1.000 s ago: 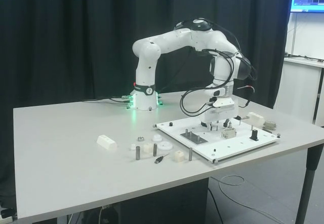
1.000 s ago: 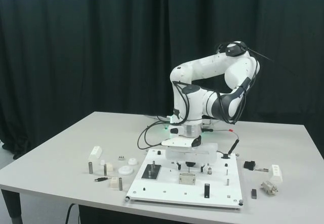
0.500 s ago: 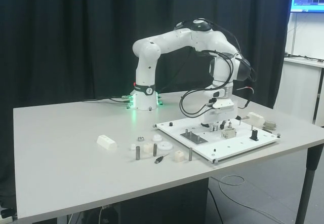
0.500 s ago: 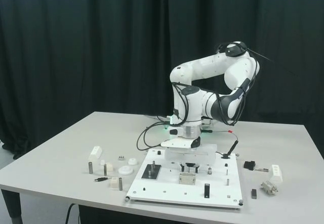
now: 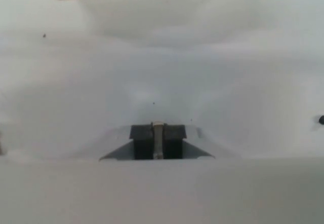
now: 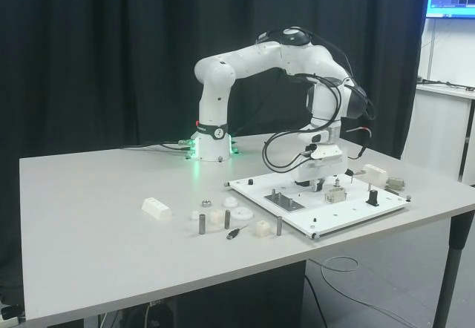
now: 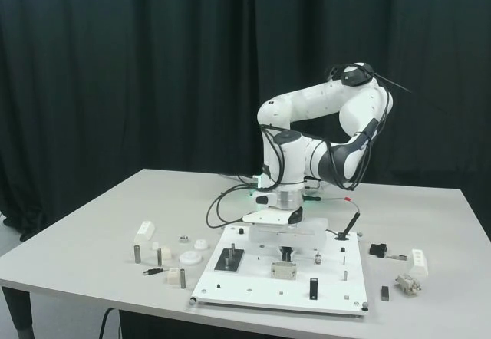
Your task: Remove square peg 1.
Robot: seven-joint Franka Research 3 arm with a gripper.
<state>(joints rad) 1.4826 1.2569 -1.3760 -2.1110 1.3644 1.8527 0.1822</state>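
The square peg (image 5: 158, 140) shows only in the wrist view, as a slim grey bar standing upright between the two black fingers (image 5: 142, 139), which pinch it from either side. Beneath it lies plain white board, and a metal block with screws sits further off at the edge of that picture.

Neither room view shows the peg, because the hand hides it. They do show where it is. In the second room view the gripper (image 7: 285, 241) hangs low over the white board (image 7: 253, 289), near the board's middle and a little toward its 12 o'clock edge. Whether the peg's foot touches the board cannot be told.

The metal block (image 7: 285, 270) stands just at 6 o'clock of the gripper. A grey plate (image 7: 229, 259) bearing a black post lies at 9 o'clock of that block. The first room view looks from the side and shows the white arm (image 6: 297, 53) arching over from its base, where a green light (image 6: 194, 148) glows.

Off the board, at its 9 o'clock, small loose parts and a white block (image 7: 143, 232) are strewn on the grey surface (image 7: 100, 239). At 3 o'clock a white connector (image 7: 418, 261) rests well apart from the gripper.
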